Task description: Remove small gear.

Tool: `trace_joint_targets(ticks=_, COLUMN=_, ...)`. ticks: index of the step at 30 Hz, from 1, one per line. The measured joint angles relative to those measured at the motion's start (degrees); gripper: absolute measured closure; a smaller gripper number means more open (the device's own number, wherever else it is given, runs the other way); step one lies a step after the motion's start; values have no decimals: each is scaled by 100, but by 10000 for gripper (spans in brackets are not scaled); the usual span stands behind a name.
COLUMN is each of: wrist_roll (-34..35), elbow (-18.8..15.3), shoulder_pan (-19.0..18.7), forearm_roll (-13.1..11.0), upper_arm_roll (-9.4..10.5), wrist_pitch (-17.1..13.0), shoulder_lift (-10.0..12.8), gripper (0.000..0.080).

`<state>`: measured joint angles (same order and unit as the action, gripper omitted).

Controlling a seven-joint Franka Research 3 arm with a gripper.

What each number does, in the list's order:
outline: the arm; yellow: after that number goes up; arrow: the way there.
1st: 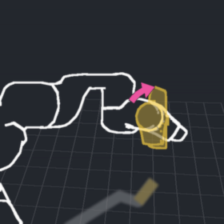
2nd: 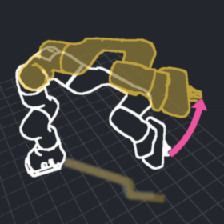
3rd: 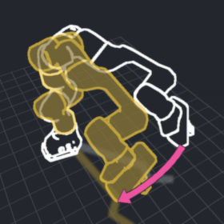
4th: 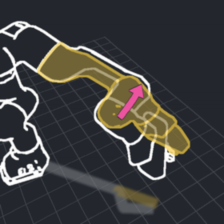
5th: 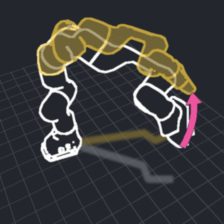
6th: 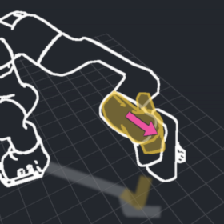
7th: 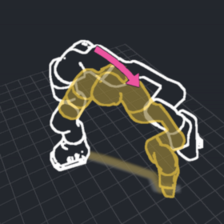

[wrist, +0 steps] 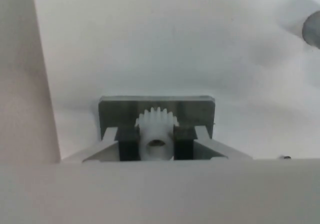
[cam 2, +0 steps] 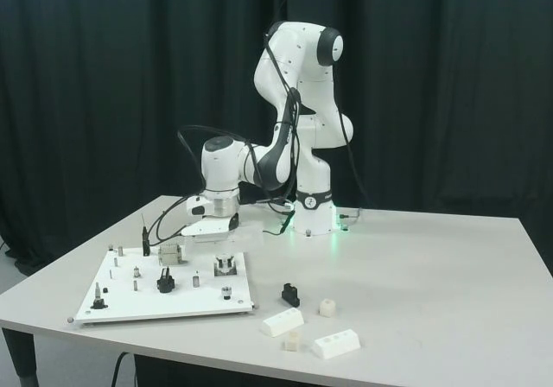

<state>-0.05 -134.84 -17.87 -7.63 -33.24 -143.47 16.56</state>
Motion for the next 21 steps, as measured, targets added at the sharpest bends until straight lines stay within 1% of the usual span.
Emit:
trace_joint_targets(ticks=3, wrist_roll=-85, elbow=3, shoulder_pan=0, forearm_roll=18, upper_arm_roll=1, wrist_pitch=6, shoulder_lift=-3, gripper=665)
trace_joint_targets(ticks=8, wrist_roll=-448, elbow=7, shoulder_pan=0, forearm_roll=30, upper_arm_roll=2, wrist_pitch=21, shoulder_lift=-9, gripper=665)
trace_joint_targets(ticks=14, wrist_roll=-575, elbow=8, shoulder_pan=0, forearm_roll=35, upper_arm_roll=2, wrist_pitch=22, shoulder_lift=-10, gripper=665)
trace_joint_targets(ticks=18, wrist_roll=-558, elbow=8, shoulder_pan=2, forearm_roll=28, upper_arm_roll=1, wrist_pitch=24, shoulder_lift=-10, gripper=665)
trace_joint_targets(ticks=21, wrist_roll=-349, elbow=10, shoulder_pan=10, forearm_roll=-3, upper_arm_roll=0, wrist_pitch=34, shoulder_lift=-13, gripper=665)
